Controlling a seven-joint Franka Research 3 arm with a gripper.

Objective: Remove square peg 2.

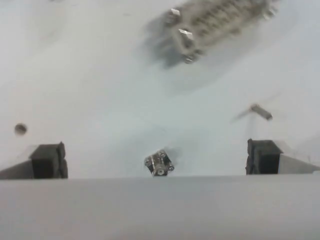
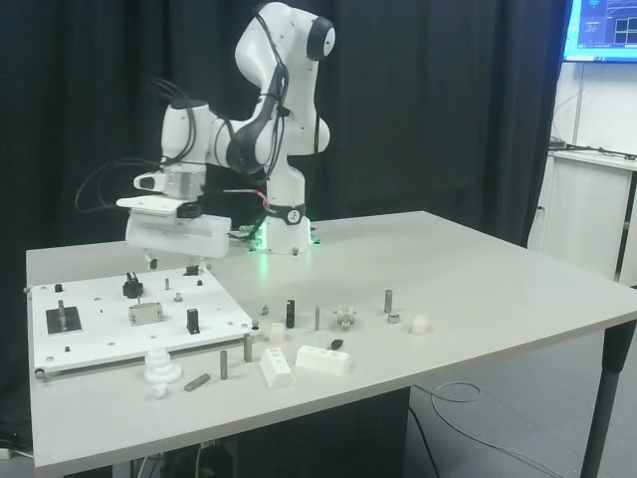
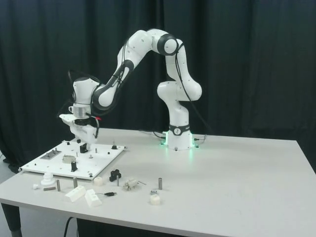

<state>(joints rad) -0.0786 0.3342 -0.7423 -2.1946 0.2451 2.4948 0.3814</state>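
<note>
The gripper (image 1: pixel 155 160) hangs low over the white square assembly board (image 2: pixel 100 344) on the grey worktop (image 2: pixel 478 289). Its black fingers (image 1: pixel 48 161) stand wide apart and hold nothing. Directly between them sits a small grey metal peg (image 1: pixel 159 163), upright in the board, judged to be square peg 2. Grasp and extraction are both outstanding. A grey multi-pin connector block (image 1: pixel 215 25) lies nearby.
</note>
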